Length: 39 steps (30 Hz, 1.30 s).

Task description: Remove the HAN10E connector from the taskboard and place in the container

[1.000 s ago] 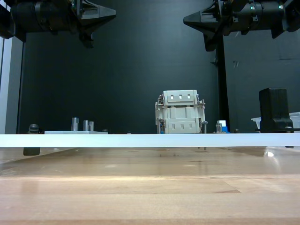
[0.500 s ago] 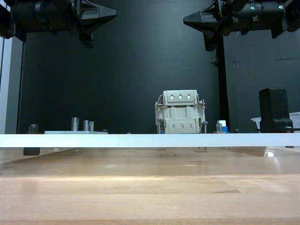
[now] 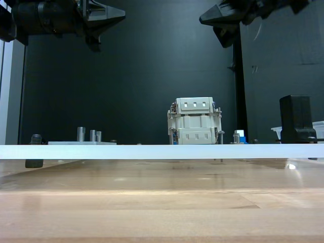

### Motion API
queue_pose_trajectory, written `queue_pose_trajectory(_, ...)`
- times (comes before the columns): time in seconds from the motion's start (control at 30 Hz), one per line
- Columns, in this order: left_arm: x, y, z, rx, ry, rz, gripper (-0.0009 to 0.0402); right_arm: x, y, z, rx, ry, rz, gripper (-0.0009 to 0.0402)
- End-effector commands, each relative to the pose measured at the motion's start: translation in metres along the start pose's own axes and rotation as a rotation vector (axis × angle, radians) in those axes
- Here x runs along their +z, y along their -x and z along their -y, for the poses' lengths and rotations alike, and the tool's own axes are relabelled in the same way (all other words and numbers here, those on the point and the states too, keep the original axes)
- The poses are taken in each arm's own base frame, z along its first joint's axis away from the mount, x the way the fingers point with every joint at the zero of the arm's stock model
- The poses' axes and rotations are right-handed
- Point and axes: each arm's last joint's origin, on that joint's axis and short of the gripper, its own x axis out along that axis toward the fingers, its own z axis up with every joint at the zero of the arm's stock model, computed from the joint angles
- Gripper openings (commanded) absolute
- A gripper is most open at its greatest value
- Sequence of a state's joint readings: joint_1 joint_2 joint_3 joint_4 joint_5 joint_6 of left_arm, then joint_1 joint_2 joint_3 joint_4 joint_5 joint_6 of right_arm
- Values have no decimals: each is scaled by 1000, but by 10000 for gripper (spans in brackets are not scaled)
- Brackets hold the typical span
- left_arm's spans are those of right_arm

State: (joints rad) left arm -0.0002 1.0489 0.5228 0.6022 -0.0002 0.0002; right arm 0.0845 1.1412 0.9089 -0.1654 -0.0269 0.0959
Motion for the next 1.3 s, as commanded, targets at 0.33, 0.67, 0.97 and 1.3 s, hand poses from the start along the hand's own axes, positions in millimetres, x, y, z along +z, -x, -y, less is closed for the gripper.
queue_pose_trajectory(0.33,0,0,0,0,0,0,0,25,-29,-24,1,6,-478,0)
queue_pose_trajectory(0.67,0,0,0,0,0,0,0,42,-49,-44,-40,-27,-776,0)
queue_pose_trajectory(0.97,0,0,0,0,0,0,0,53,-53,-54,-93,-16,-842,9)
queue_pose_trajectory(1.3,0,0,0,0,0,0,0,54,-55,-54,-174,-5,-822,66)
